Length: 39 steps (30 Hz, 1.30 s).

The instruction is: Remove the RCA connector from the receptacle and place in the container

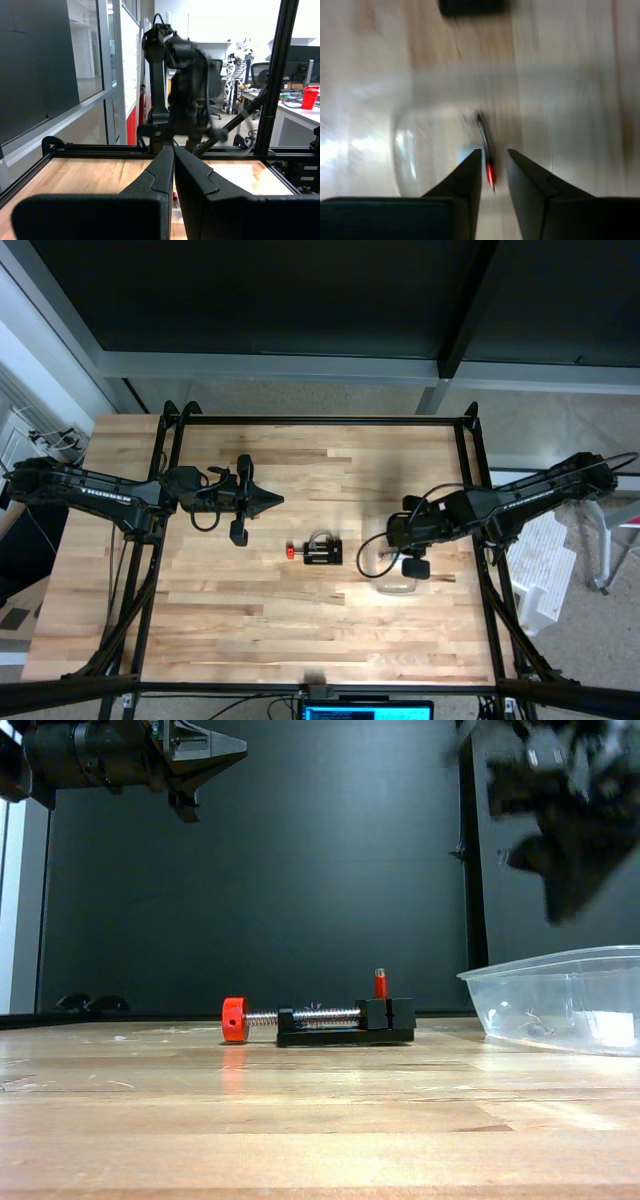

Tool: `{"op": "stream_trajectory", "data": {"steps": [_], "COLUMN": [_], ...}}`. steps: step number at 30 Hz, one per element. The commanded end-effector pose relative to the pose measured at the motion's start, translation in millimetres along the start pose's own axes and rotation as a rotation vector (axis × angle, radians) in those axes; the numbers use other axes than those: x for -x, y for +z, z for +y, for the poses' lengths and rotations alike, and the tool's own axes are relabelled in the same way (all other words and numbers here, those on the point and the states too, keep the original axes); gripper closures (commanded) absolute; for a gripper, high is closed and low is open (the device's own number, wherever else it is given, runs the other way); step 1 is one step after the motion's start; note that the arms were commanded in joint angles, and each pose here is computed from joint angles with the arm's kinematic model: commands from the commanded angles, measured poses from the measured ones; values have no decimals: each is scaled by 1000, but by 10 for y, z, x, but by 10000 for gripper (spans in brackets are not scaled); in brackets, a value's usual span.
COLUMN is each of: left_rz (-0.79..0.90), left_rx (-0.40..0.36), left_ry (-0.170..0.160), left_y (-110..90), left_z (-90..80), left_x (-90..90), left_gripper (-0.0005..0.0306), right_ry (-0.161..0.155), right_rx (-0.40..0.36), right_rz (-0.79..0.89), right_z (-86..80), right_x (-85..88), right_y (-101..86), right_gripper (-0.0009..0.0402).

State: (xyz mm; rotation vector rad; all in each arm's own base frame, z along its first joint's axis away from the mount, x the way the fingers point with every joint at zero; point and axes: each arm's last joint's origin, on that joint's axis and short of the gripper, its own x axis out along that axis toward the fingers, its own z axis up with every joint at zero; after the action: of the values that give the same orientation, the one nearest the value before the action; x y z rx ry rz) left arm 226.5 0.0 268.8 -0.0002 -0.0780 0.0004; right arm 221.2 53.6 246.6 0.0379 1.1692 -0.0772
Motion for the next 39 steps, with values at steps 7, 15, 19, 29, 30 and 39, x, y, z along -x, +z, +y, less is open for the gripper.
{"op": "stream_trajectory", "data": {"steps": [7, 15, 19, 29, 30, 39], "left_rz": [0, 0, 0, 0, 0, 0], "left_rx": [0, 0, 0, 0, 0, 0], "left_ry": [0, 0, 0, 0, 0, 0], "left_y": [1, 1, 1, 1, 1, 1], "left_z": [0, 0, 1, 0, 1, 1], "left_x": [0, 0, 0, 0, 0, 0], "left_gripper": [300, 300, 300, 300, 300, 300], "right_ry": [9, -4, 51, 87, 84, 87], "right_rx": [27, 11, -3, 29, 33, 39], "right_rz": [-258, -613, -789, -1059, -1073, -1186], "right_z": [-234, -431, -526, -570, -571, -555], "right_x": [437, 551, 554, 488, 487, 354], "right_y": [442, 556, 567, 583, 583, 515], "right_gripper": [392, 393, 393, 393, 393, 393]}}
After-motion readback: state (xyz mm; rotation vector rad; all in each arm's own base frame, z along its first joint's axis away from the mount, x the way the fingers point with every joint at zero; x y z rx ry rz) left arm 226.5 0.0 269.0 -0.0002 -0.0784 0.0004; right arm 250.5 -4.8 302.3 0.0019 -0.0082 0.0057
